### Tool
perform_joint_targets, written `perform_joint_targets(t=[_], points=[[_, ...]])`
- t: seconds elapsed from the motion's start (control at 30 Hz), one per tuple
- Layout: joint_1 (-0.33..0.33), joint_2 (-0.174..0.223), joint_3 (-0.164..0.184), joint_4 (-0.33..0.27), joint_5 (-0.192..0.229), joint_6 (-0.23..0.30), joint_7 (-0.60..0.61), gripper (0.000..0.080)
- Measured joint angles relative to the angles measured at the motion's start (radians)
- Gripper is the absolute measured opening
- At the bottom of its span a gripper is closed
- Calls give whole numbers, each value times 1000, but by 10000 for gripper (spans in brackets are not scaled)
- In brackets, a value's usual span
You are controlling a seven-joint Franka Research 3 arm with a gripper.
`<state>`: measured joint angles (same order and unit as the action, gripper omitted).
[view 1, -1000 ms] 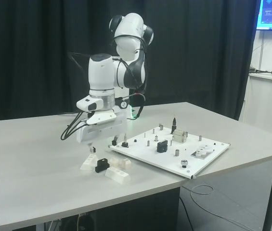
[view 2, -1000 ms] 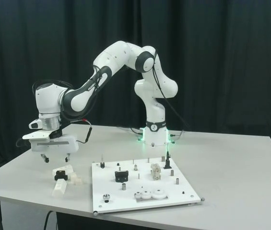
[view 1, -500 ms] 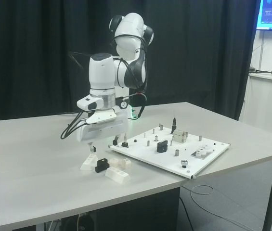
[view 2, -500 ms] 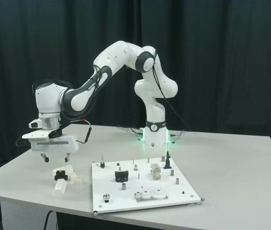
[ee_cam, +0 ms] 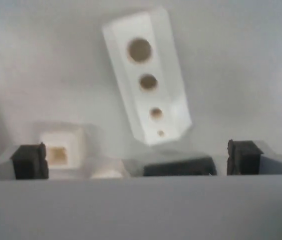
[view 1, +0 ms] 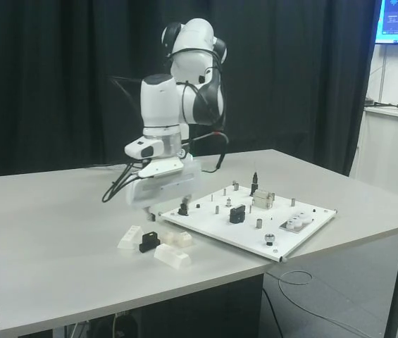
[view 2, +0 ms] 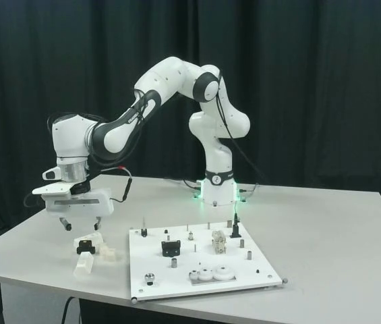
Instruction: Remove bolt 4.
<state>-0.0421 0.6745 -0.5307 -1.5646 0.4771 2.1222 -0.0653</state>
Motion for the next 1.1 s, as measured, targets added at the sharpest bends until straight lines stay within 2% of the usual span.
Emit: perform_joint_targets(t=[0.17,0.67,1.1], points=[[28,0,3,26,15,-6,89,800],[127,1,15,87,13,-7,370,800],[197,7,15,111,-24,-9,667,800]])
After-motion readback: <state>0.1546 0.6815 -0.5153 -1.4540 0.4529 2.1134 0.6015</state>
